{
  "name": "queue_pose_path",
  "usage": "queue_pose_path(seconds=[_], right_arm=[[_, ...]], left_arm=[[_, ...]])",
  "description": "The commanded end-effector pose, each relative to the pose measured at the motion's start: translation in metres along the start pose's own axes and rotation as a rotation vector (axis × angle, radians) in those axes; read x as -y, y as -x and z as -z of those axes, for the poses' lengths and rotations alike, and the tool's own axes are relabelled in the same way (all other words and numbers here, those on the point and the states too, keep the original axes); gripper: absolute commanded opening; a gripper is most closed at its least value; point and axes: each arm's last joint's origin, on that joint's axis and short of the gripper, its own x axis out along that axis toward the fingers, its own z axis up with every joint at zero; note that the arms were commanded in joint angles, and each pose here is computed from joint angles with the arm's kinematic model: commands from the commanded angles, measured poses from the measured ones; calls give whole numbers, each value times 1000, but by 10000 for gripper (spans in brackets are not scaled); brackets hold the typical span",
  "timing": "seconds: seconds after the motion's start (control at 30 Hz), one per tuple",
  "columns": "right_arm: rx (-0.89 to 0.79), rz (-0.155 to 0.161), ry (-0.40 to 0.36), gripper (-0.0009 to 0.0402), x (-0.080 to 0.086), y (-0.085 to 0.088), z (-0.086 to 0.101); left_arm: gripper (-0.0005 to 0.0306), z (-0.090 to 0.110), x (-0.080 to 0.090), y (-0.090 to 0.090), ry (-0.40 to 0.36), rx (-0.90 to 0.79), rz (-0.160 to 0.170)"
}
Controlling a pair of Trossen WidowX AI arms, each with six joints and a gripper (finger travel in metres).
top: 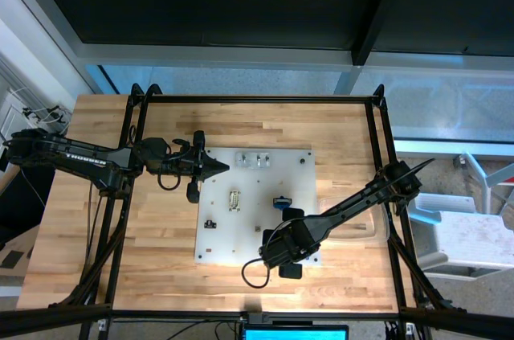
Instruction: Pick the M12 fastener and fasten on the M12 threads
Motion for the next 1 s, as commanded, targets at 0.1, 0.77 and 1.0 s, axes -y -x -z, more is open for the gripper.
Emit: queue_pose_path(seconds=[0.1, 0.77, 1.0], right_arm=[[10, -13, -6, 0, -2, -6, 2], [-137, -294, 44, 0, -10, -7, 8], [-68, -193, 29, 0, -6, -4, 6]], left_arm=[[0, 0, 0, 0, 0, 0, 0], [0, 0, 0, 0, 0, 0, 0], [0, 0, 0, 0, 0, 0, 0]])
